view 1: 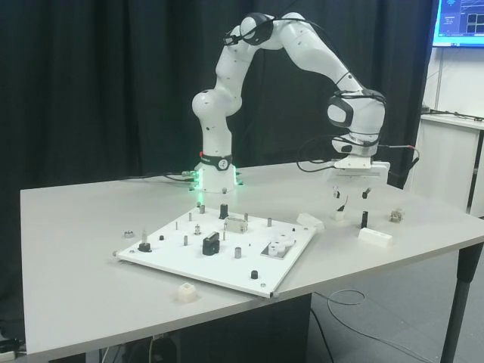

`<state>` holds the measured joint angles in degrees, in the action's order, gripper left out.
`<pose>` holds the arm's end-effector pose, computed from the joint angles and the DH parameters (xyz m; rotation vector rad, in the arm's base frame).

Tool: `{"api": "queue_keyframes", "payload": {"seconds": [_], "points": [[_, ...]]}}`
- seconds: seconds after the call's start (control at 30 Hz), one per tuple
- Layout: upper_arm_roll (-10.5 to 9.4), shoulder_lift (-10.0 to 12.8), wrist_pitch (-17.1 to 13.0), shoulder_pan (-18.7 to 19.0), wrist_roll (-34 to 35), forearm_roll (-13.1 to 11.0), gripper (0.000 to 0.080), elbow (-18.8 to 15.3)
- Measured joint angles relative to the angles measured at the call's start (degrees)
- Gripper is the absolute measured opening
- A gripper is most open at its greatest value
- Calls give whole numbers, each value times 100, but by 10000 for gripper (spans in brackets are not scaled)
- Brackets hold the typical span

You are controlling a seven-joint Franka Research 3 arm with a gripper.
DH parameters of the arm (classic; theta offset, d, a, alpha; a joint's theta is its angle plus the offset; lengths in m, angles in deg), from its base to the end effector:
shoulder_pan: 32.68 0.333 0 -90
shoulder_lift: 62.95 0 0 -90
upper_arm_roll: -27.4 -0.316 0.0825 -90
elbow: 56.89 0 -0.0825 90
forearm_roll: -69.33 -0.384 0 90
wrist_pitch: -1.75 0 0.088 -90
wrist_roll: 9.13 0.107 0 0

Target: Pick USB.

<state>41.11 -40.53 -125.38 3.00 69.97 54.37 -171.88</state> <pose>0.5396 0.2298 0.2520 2.5661 -1.6854 -0.2794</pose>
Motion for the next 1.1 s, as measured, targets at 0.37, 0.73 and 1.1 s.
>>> {"api": "queue_keyframes", "payload": {"seconds": [0.37,0.73,1.1], "points": [[-99,307,-180,4,-291,37,800,43],[-99,425,-190,-7,-453,160,800,57],[-99,438,-183,-9,-442,163,800,57]]}}
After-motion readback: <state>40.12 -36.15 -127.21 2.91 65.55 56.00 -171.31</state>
